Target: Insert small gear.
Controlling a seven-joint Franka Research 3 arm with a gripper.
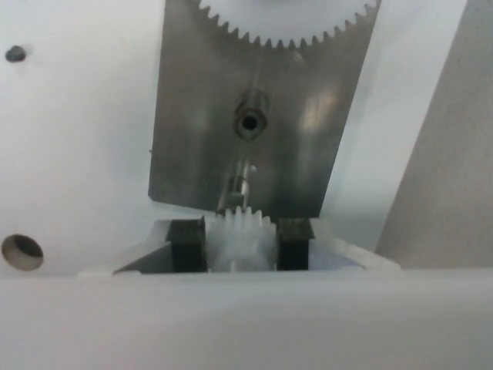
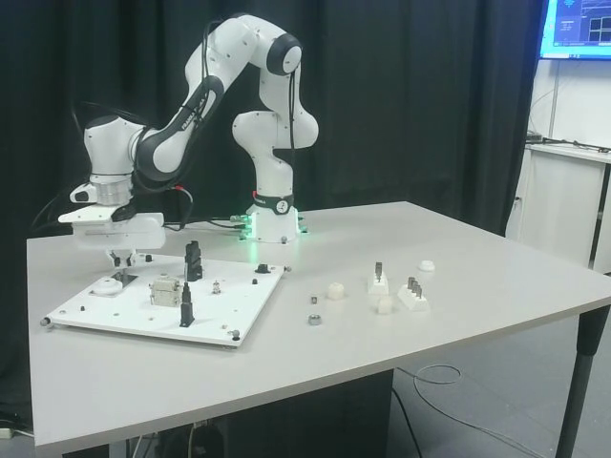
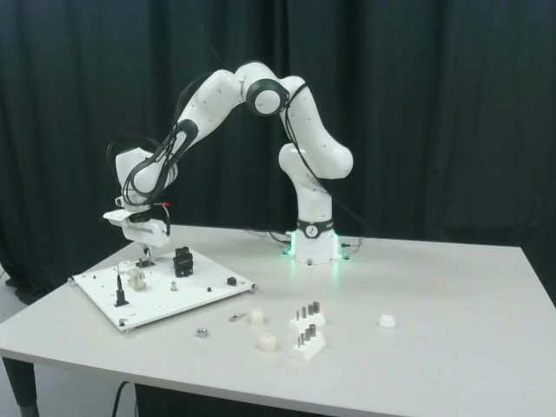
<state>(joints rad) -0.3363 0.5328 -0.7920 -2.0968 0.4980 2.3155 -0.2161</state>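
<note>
The pincer is clamped on the small white toothed gear, black pads either side. It hangs over the grey metal plate, near its round peg hole and the big white gear.

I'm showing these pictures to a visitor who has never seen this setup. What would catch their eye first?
Probably the white arm arching from its base at the back of the grey table down over a white board near the table's end. In the wrist view, the gripper holds a small white gear above a grey plate with a hole, beside a large white gear.
</note>
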